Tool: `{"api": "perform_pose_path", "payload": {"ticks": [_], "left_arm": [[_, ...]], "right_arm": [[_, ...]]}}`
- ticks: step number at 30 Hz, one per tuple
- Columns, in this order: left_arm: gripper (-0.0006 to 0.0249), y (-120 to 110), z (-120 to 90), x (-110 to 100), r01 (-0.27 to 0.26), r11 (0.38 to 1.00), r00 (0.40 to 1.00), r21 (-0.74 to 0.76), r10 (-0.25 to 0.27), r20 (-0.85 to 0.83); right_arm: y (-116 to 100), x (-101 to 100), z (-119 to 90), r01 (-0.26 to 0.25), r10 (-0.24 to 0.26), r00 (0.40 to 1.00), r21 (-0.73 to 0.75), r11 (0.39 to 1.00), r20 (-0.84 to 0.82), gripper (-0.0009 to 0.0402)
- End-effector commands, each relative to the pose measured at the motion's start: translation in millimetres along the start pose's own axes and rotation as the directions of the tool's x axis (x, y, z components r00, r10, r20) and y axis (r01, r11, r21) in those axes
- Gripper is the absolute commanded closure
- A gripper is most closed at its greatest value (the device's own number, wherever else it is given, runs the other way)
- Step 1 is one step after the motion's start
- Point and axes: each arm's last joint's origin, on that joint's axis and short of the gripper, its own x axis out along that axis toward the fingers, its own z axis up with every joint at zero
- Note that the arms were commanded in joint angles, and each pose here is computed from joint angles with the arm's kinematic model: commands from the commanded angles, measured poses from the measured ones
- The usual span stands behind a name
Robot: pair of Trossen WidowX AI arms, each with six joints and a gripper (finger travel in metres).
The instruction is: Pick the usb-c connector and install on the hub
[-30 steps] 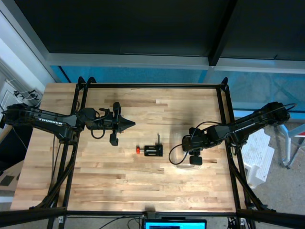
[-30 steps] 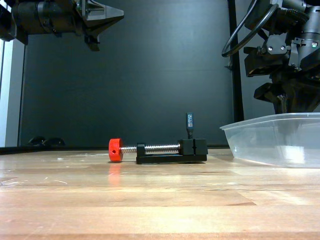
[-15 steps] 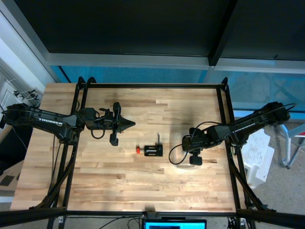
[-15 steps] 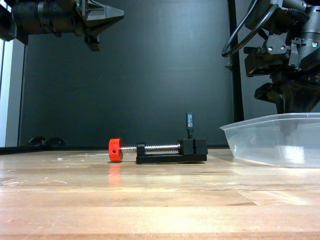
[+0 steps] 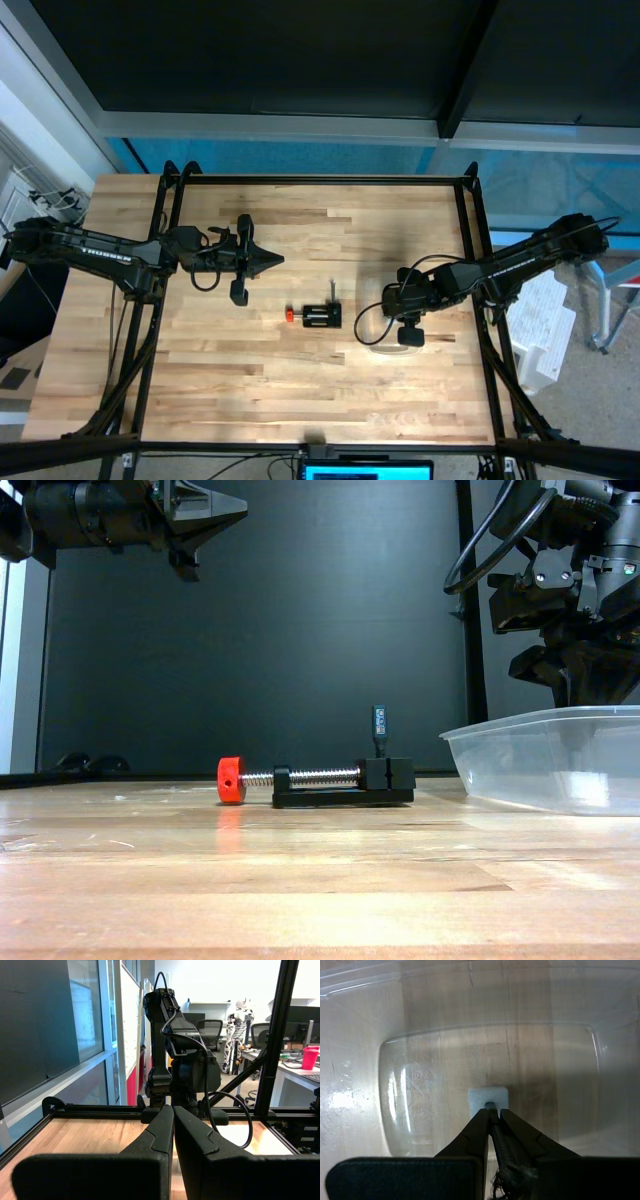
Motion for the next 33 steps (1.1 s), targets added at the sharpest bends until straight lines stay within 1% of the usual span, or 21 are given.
{"api": "perform_pose_path", "payload": {"ticks": [1,8,11,15,22,25,31,33], "left_arm": [[0.0243,0,0,0,0.0,1.0,1.0,0.0,0.0,0.0],[0.0243,0,0,0,0.0,1.0,1.0,0.0,0.0,0.0],[0.0243,0,0,0,0.0,1.0,1.0,0.0,0.0,0.0],[0.0243,0,0,0,0.0,1.0,1.0,0.0,0.0,0.0],[0.0243,0,0,0,0.0,1.0,1.0,0.0,0.0,0.0],[0.0243,0,0,0,0.0,1.0,1.0,0.0,0.0,0.0],[0.0243,0,0,0,0.0,1.0,1.0,0.0,0.0,0.0],[0.0243,0,0,0,0.0,1.0,1.0,0.0,0.0,0.0]], "right_arm": [[0,-1,1,-0.002,0.002,1.0,0.0,1.0,0.005,0.0393],[0,-2,1,-0.003,0.003,1.0,0.0,1.0,0.008,0.0393],[1,-3,1,-0.014,0.014,1.0,0.0,1.0,0.009,0.0393],[1,-7,1,-0.008,0.008,1.0,-0.003,1.0,-0.004,0.0393],[3,-25,12,-0.005,0.005,1.0,-0.012,1.0,-0.009,0.0393],[4,-34,17,0.003,-0.004,1.0,-0.014,1.0,-0.009,0.0393],[6,-54,29,0.0,0.0,1.0,-0.087,0.996,0.002,0.0393],[6,-60,32,-0.001,0.002,1.0,-0.089,0.996,0.007,0.0393]]}}
